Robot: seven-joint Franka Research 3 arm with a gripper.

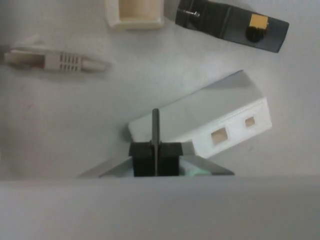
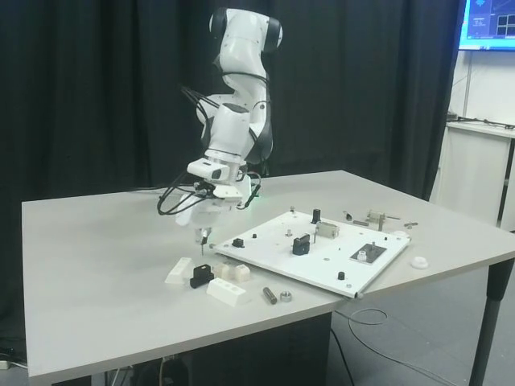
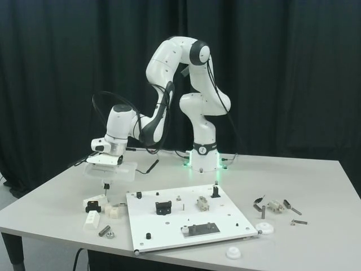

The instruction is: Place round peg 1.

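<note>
My gripper (image 1: 155,159) is shut on a thin dark round peg (image 1: 155,125), which stands up between the two black fingers. In the wrist view the peg hangs over a white block with two rectangular holes (image 1: 222,122) lying on the grey table. The first room view puts the gripper (image 2: 204,234) a little above the table, just left of the white assembly board (image 2: 322,261) and above the loose parts. In the second room view the gripper (image 3: 105,184) hangs over the white block (image 3: 95,200), left of the board (image 3: 186,226).
Close by lie a white open box (image 1: 134,12), a black part (image 1: 235,22) and a pale cable plug (image 1: 60,61). More small parts (image 2: 228,291) sit near the table's front edge. The board carries black fixtures (image 2: 302,244). Loose metal pieces (image 3: 276,206) lie right of it.
</note>
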